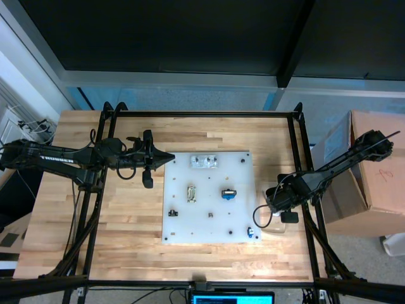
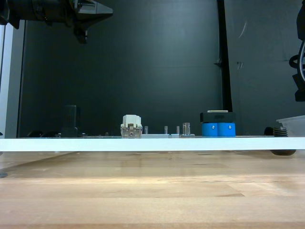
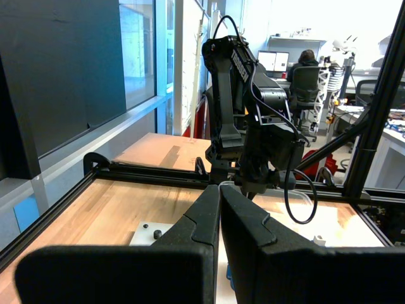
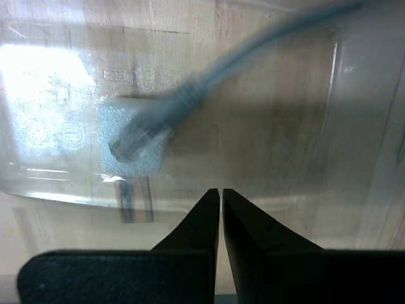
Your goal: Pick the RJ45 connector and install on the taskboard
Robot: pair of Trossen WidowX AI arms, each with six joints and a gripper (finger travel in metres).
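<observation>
the grey-blue rj45 connector (image 4: pixel 136 140) on its grey-blue round cable (image 4: pixel 253 54) lies free in a clear plastic tray (image 4: pixel 354 126), its plug end over a pale square patch on the tray floor. it is clear of any seat and no pincer holds it. the right pincer (image 4: pixel 220 190) hangs above the tray with its two black fingers pressed together on nothing, their tips just beside the connector and apart from it. in the high view the right pincer (image 1: pixel 275 204) sits off the right edge of the white square task board (image 1: pixel 209 215), toward its near corner, on the pale wooden bench (image 1: pixel 126 234).

the left pincer (image 3: pixel 219 185) is also drawn together and empty, pointing level across the board toward the right arm. from above, the left pincer (image 1: pixel 169 158) is over the board's left edge near its far corner. the low view shows it raised well above the board (image 2: pixel 95 8).

on the board stand a blue block with a black top (image 2: pixel 218 128), a beige rectangular socket (image 2: pixel 131 128) and a silver metal fitting (image 1: pixel 205 162). a brown cardboard box (image 1: pixel 373 183) stands beyond the bench's right side.
</observation>
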